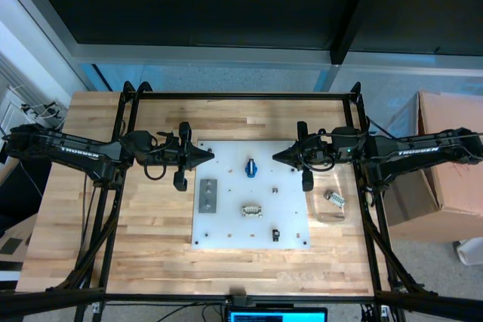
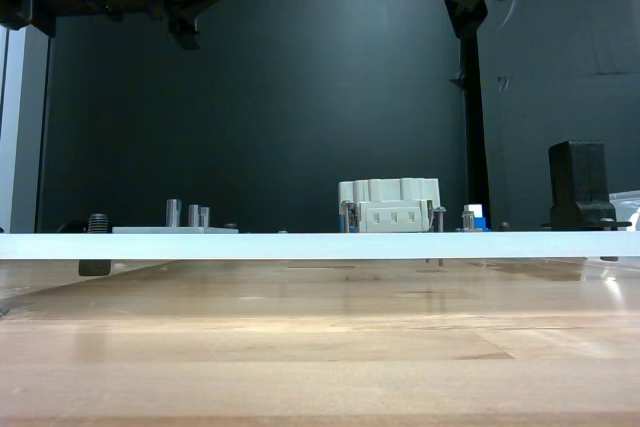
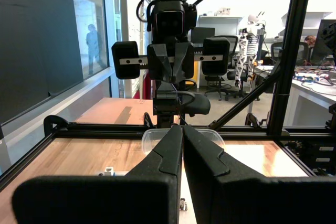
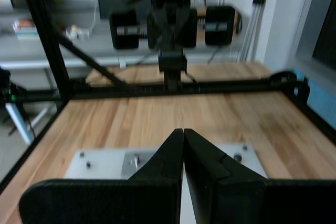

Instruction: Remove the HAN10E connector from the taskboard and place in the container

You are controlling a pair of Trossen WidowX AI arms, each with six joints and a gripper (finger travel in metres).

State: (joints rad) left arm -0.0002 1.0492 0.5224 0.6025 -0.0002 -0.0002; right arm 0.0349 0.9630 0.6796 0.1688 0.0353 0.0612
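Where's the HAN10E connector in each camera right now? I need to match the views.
High view: HAN10E connector in its seat on the white task board, near its middle.
Low view: connector upright on the board, right of centre.
Left wrist view: not in it.
Right wrist view: not in it.
Shared landmark: the white task board. Left gripper and right gripper, both shut and empty, hang above the board's far side.

Open air over the seated HAN10E connector (image 1: 252,210), left gripper (image 1: 210,154) and right gripper (image 1: 276,157) pinched together high above the taskboard (image 1: 226,228), black block (image 1: 276,234) standing nearby.
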